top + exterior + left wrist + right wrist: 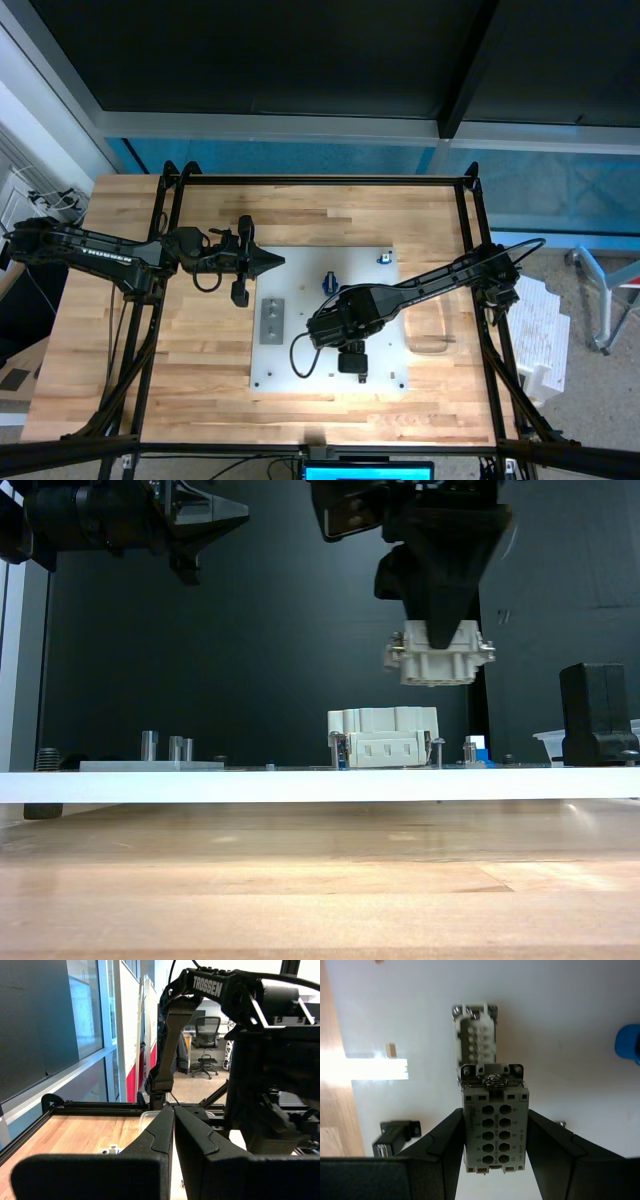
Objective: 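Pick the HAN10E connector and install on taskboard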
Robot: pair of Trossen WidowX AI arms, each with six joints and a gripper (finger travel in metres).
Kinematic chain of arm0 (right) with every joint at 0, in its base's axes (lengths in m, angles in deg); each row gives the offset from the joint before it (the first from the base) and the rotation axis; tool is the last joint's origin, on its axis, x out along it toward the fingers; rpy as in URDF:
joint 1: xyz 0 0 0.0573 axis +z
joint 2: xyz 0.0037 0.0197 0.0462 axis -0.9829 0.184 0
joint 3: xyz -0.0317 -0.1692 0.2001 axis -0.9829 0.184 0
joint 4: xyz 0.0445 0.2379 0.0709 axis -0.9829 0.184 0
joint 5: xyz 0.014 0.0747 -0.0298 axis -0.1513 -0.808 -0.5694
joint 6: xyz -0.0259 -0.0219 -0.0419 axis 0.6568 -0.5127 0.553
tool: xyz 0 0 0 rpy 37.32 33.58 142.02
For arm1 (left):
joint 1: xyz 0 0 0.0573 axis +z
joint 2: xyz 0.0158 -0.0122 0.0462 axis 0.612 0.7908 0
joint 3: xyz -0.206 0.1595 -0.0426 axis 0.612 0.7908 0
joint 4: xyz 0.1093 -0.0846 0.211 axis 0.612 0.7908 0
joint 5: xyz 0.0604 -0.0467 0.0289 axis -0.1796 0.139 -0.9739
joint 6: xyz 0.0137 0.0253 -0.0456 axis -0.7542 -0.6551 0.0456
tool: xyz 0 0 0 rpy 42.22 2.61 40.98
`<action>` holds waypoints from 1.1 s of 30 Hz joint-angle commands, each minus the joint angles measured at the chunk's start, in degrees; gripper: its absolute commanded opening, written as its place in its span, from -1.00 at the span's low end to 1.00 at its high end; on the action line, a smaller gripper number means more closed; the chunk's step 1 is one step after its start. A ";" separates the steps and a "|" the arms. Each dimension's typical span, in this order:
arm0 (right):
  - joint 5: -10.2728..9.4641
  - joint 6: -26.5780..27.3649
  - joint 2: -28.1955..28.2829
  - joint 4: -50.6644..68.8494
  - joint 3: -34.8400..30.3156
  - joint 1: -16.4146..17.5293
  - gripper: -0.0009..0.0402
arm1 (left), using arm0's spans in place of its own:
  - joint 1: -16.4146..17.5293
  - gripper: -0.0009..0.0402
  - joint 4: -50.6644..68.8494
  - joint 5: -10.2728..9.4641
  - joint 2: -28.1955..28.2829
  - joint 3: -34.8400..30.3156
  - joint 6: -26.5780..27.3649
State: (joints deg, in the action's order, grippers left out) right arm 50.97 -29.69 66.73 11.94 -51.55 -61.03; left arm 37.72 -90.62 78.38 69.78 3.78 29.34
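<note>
connector (493,1125) clamped between right jaws, pin-hole face toward the wrist camera, held in air over the middle of the board (275,372), not touching it. beige socket (384,738) stands on board below; in low view connector hangs higher and offset to its right. blue fitting (329,281) further back on board. left jaws together, hovering high over board's far left edge.

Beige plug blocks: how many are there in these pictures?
2. One, the HAN10E connector, is clamped in the right gripper above the taskboard. The second block stands on the taskboard, nearly below it. The left gripper, shut and empty, hangs high at the left. More could be hidden.
</note>
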 commanded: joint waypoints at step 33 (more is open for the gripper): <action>-0.26 2.03 9.14 2.62 -11.32 -1.14 -0.84 | 0.00 -0.95 -0.04 0.02 0.00 0.00 0.00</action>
State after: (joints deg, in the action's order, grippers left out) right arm 50.73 -27.77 75.91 14.59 -63.01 -62.21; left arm 37.72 -90.64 78.41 69.78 3.78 29.34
